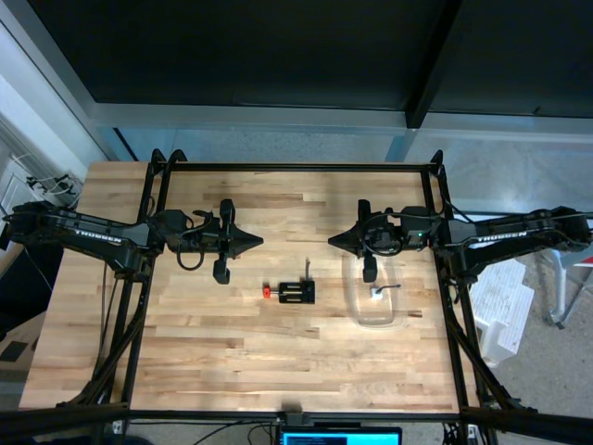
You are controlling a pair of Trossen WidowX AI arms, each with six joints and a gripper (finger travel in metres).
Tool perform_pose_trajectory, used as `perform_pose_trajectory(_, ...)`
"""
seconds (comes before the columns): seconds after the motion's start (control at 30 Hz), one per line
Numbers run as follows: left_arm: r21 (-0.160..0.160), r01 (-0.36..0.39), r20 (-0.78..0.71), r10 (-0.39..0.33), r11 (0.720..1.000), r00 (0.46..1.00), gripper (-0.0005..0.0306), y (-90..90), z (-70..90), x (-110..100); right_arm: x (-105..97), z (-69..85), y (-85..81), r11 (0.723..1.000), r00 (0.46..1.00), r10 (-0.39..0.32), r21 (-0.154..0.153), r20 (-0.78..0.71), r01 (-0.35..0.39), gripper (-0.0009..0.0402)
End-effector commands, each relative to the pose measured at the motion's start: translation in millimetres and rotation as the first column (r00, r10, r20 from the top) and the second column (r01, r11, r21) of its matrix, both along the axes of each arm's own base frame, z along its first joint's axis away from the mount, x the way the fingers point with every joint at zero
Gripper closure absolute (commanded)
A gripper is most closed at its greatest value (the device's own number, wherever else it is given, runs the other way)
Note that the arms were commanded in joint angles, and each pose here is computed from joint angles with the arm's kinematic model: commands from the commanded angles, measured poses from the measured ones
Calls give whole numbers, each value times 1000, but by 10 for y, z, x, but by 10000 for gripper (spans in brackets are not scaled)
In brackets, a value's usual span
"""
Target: Pick the USB-C connector and install on taskboard
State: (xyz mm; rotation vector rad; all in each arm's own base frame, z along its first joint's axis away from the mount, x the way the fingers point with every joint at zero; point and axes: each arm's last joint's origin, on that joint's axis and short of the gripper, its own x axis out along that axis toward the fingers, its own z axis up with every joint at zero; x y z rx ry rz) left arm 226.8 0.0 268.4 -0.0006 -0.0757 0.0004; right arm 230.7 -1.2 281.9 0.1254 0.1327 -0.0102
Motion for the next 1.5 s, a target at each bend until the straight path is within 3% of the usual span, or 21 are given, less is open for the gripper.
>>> perform_pose_trajectory(0.03,0,0,0,0,1000,1000,300,0,1,0,-4,63,14,1000,992,27,6,-123,-27,393)
perform_pose_trajectory(0.3,0,0,1,0,1000,1000,300,0,2,0,-89,67,71,999,928,50,16,-369,-48,393)
perform_pose_trajectory(0.5,0,0,0,0,1000,1000,300,0,1,0,-186,-9,128,998,850,66,54,-522,-44,393)
perform_pose_trajectory(0.63,0,0,1,0,1000,1000,300,0,2,0,-264,-39,168,997,785,78,58,-614,-54,393)
perform_pose_trajectory(1.0,0,0,1,0,1000,1000,300,0,2,0,-430,-67,284,994,647,106,76,-755,-73,393)
perform_pose_trajectory(1.1,0,0,1,0,1000,1000,300,0,2,0,-476,-69,329,995,602,101,66,-792,-79,393)
perform_pose_trajectory(1.23,0,0,0,0,1000,1000,300,1,1,0,-524,-27,375,997,525,56,24,-850,-67,390)
perform_pose_trajectory(1.5,0,0,0,0,1000,1000,300,1,1,0,-433,4,476,995,411,48,9,-910,-98,338)
